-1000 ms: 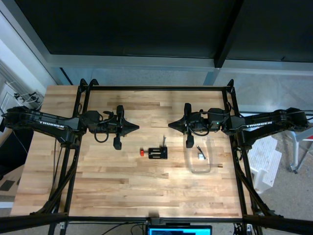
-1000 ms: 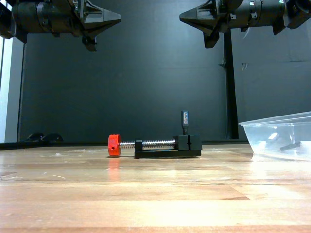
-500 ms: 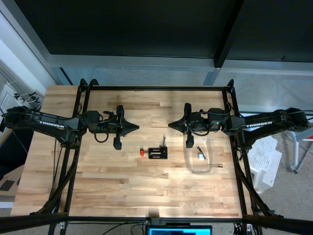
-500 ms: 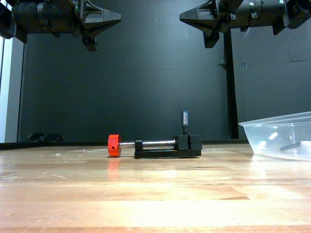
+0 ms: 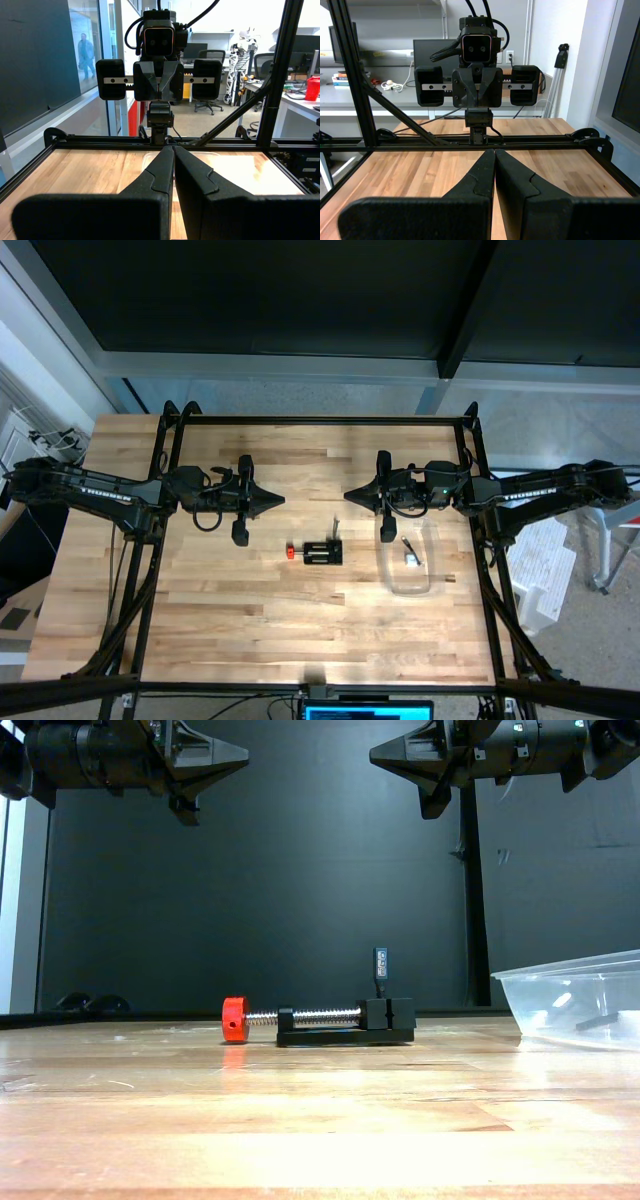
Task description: Remove the USB-C connector from taskboard and place in the container
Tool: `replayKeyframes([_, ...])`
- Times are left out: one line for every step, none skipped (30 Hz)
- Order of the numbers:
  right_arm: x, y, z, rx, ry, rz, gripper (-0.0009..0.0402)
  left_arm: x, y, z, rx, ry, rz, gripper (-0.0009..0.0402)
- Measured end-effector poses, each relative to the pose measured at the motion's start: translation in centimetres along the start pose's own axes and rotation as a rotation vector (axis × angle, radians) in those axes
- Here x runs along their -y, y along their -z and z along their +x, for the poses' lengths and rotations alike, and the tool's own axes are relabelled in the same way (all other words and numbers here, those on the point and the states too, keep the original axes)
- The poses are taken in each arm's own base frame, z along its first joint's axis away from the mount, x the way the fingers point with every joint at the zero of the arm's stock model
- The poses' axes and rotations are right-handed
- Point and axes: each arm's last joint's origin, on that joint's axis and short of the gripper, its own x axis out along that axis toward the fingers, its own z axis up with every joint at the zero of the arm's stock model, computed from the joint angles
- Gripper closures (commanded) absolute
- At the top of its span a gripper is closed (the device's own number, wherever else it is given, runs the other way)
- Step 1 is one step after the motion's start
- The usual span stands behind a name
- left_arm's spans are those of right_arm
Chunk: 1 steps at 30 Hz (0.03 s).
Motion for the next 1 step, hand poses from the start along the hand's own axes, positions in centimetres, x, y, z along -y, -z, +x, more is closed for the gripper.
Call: replayKeyframes([0.0,0.0,0.0,0.0,0.0,0.0,0.0393,0.0,0.0,0.0,0.0,0.0,0.0,0.0393])
